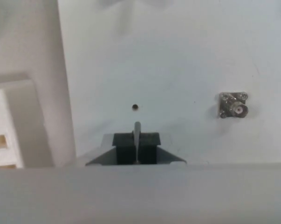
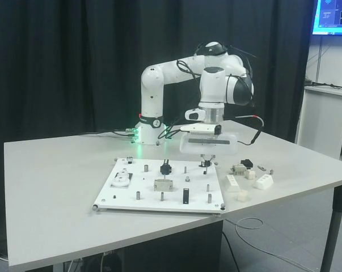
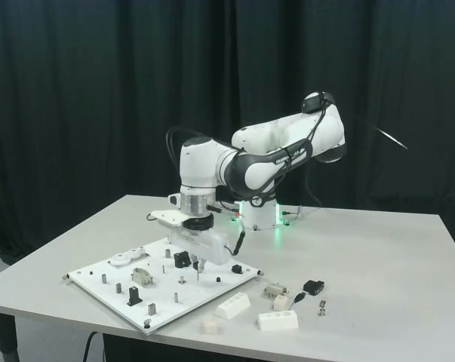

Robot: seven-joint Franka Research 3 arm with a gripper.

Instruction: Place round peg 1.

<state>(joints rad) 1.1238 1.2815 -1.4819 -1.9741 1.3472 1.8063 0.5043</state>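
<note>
A thin grey round peg point(image 1: 137, 135) is seen clamped upright between the black jaws of the gripper point(image 1: 137, 148), which are closed upon it. The peg is held just above the white board point(image 1: 177, 60), close to a small dark hole point(image 1: 135, 107), with a metal connector point(image 1: 233, 105) mounted well apart.

Two room cameras stand well back, facing the gripper point(image 2: 206, 163) from opposite table corners, both catching the white board point(image 3: 106, 294). The wrist camera peers down, close above it.
</note>
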